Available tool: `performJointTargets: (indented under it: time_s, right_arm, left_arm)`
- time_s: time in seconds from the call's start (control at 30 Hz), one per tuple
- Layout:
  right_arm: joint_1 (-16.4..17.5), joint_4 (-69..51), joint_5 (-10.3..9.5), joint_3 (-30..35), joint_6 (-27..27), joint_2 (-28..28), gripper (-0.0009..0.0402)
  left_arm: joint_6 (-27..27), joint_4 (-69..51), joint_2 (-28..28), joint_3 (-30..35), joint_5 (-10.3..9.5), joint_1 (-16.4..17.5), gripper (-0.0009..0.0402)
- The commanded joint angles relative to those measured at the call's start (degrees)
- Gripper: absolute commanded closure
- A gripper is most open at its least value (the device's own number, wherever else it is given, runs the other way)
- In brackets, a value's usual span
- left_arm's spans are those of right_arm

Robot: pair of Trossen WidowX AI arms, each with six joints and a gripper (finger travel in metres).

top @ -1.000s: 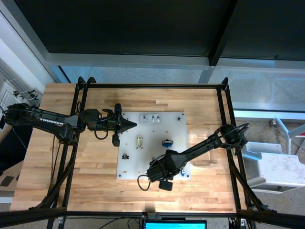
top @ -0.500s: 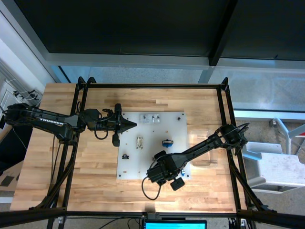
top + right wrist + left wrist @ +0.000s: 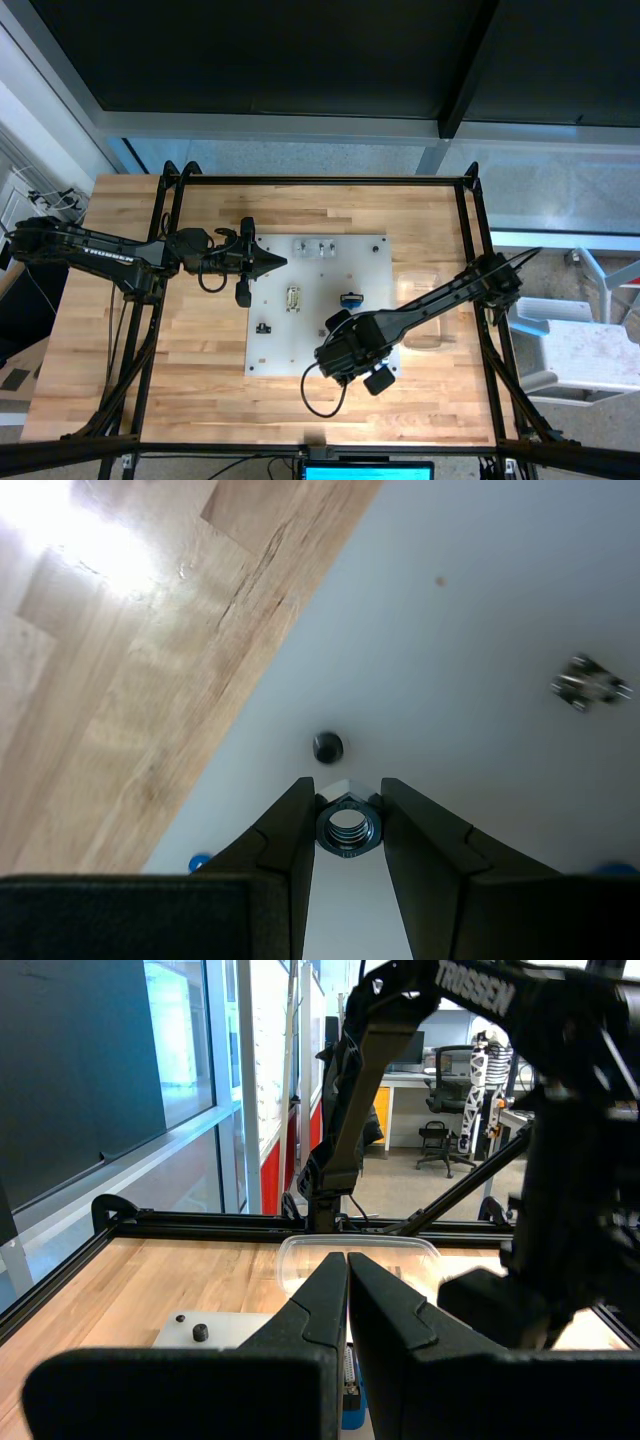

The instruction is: Unfasten the M12 fastener and place in the container

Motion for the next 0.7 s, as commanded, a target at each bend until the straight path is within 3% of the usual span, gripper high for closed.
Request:
performJointTargets:
  time_s: [0.03,0.3,0.37,0.7]
  right_arm:
    - [-0.4,-2.1,0.02,0.0,0.3,-2.2,0.0354]
    - [-3.6,-6.1,0.11,-2.5,9.0,-7.3,0.0354]
    - [-4.6,-6.1,0.11,-4.6,9.2,-9.1,0.0354]
    - [-6.5,0.9,0.09,-22.2,10.6,-20.6,0.0354]
  left_arm:
    - [0.0,0.0,0.0,0.0,0.02,0.0,0.0393]
    - [0.0,0.0,0.0,0.0,0.02,0.0,0.0393]
    - [0.0,0.0,0.0,0.0,0.00,0.0,0.0393]
    - [0.0,0.0,0.0,0.0,0.00,0.0,0.0393]
